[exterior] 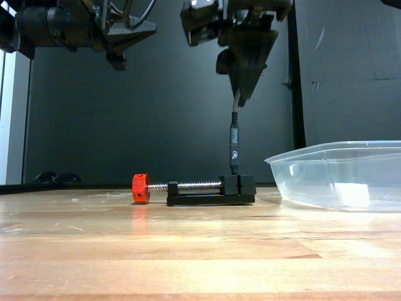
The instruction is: Pick the USB-C connector and install on taskboard
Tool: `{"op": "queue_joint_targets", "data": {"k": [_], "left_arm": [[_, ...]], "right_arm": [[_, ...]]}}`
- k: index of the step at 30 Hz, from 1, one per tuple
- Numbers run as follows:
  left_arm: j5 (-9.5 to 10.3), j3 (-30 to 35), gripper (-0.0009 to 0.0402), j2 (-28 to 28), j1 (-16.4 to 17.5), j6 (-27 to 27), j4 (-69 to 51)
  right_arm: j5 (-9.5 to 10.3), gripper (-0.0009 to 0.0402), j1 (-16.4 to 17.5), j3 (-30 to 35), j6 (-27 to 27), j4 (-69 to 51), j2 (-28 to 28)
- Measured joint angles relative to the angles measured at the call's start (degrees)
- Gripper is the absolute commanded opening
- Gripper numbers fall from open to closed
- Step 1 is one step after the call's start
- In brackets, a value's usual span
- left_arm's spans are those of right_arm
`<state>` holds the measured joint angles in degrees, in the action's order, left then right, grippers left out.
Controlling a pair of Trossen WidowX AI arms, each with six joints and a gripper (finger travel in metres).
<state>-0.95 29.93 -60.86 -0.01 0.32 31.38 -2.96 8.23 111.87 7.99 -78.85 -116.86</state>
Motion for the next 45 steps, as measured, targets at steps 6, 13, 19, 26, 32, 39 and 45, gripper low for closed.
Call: {"op": "queue_joint_targets", "data": {"k": [6,13,19,26,32,39,45], "left_arm": [[0.00,0.02,0.0000,0.02,0.00,-0.02,0.00],[-0.02,0.02,0.0000,0.00,0.00,-0.02,0.00],[-0.02,0.02,0.0000,0.02,0.00,0.00,0.00],[-0.02,0.00,0.0000,0.00,0.00,0.00,0.00],[-0.02,0.02,0.0000,0.02,0.00,-0.02,0.00],[-0.02,0.02,0.0000,0.00,0.00,0.00,0.00],[-0.02,0.02,0.0000,0.00,0.00,0.00,0.00]], "right_arm": [[0.00,0.0177,0.00,0.00,-0.26,0.00,1.27],[0.02,0.0177,0.00,-0.72,-1.33,0.28,2.60],[0.00,0.0177,0.00,-6.99,-2.56,7.80,8.17],[-0.48,0.0176,-0.13,-20.59,-3.28,24.79,19.41],[-0.50,0.0176,-1.49,-33.57,-4.50,41.38,28.79],[-0.48,0.0152,-3.78,-45.18,-2.62,57.81,36.63],[-0.50,0.0098,-5.51,-52.28,-2.49,68.19,40.63]]}}
